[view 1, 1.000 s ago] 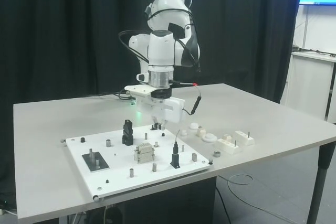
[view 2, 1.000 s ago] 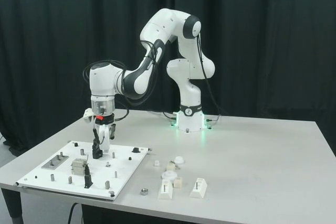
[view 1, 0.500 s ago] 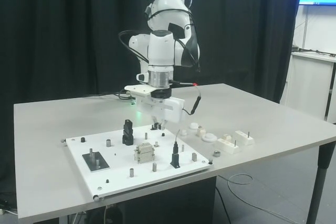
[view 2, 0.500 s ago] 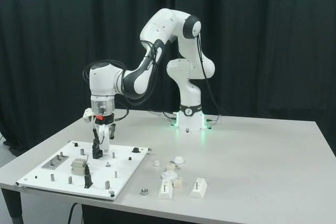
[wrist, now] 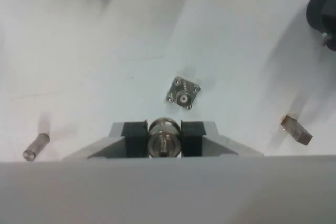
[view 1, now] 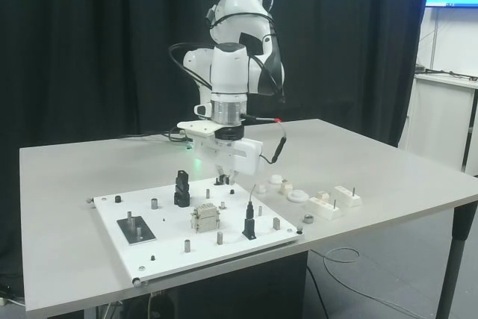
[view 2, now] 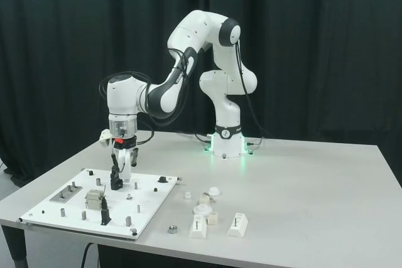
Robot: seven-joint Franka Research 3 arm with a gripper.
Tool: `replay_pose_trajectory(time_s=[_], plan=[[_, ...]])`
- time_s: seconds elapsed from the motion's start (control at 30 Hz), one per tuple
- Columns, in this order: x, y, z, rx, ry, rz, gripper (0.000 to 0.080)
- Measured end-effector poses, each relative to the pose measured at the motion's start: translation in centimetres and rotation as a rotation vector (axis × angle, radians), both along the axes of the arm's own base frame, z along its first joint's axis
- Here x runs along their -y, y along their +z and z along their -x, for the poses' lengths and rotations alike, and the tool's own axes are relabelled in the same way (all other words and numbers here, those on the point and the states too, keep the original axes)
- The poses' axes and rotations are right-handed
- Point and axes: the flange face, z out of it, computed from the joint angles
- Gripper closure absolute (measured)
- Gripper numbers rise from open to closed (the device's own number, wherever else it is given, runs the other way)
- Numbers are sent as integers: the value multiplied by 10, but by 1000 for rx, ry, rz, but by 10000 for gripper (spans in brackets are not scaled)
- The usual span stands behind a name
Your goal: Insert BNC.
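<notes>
The tool (wrist: 164,139) is clamped on the BNC plug (wrist: 164,141), one black pad pressed against each side of its metal barrel, so the jaws sit only as far apart as the plug is wide. The plug points down at the white board (wrist: 94,51) and hangs above it, not touching as far as the wrist view shows. The BNC socket (wrist: 183,92), a little square flange with four screws at the corners and a round port in the middle, sits on the board just beside the spot under the plug, close but not lined up.

In the room views the tool (view 1: 224,173) hovers over the back part of the board (view 1: 149,252), next to a black connector block (view 1: 180,188) standing upright. Count on the board, as best I can tell: one grey multi-pin connector (view 1: 204,218) near the middle, one black upright piece with a thin pin (view 1: 249,222) at the front, one dark plate carrying two pegs (view 1: 134,229), and several short metal pegs scattered about; two of those show in the wrist view (wrist: 35,147).

Off the board, on the grey table (view 1: 60,184), there's a bunch of small white parts (view 1: 295,192), two white blocks each with a thin pin sticking up (view 2: 217,224), and one metal nut (view 2: 172,229) lying by the board's front corner. No bins or trays anywhere, the board is the only holder.
</notes>
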Motion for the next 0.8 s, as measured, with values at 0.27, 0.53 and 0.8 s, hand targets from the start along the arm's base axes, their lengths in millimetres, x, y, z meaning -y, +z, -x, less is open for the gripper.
replay_pose_trajectory(time_s=[0.27,0.53,0.8], plan=[[-1,0,-1,-8,14,9,673],[-4,1,-2,-27,82,20,673],[-5,3,-3,-68,209,51,673]])
